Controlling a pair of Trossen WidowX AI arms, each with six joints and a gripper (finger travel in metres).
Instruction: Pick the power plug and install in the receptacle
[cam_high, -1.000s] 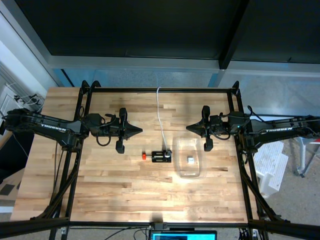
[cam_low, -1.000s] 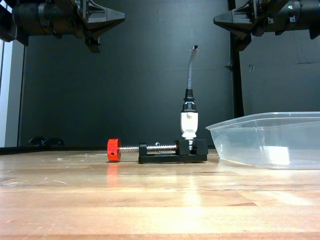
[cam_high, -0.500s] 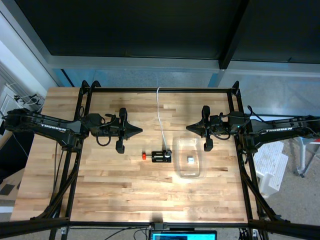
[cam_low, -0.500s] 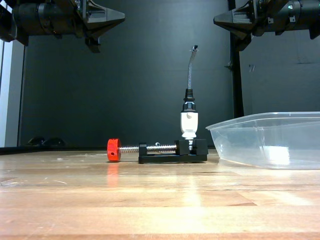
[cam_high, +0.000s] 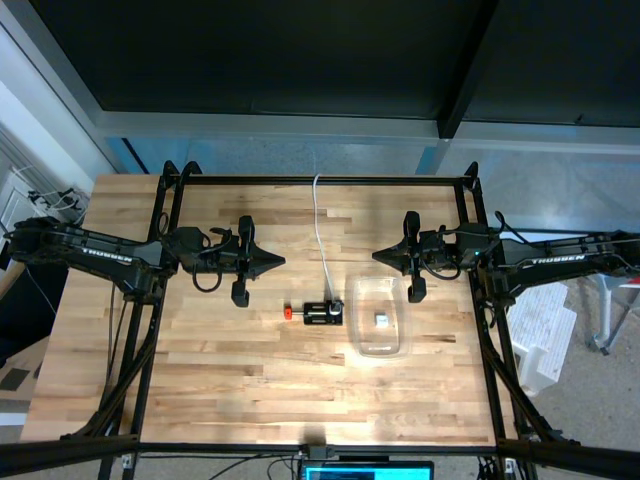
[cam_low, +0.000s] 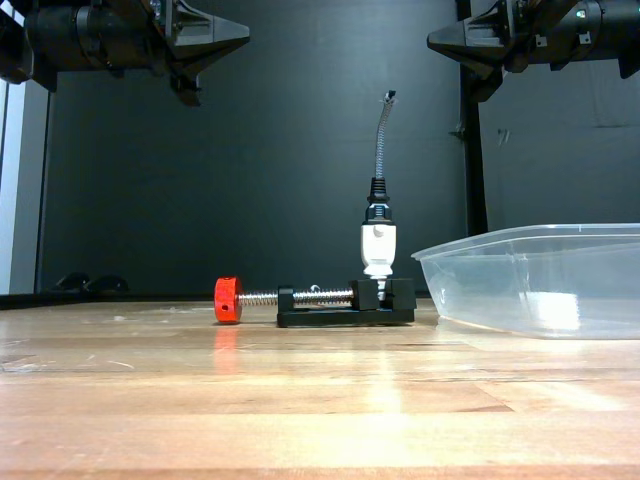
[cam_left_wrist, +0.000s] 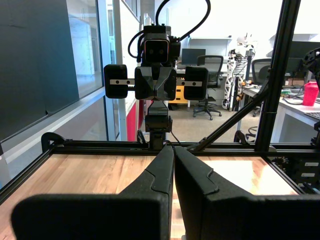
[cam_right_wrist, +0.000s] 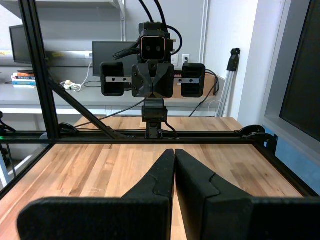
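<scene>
Both high above table (cam_high: 200, 380), jaws together: left gripper (cam_high: 279, 262), right gripper (cam_high: 377, 257).

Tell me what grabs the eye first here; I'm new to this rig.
The left gripper and right gripper hang shut above the wooden table, tips pointing at each other. Below them, mid-table, sits the black receptacle with its red knob, a clear tray just to its right.
</scene>
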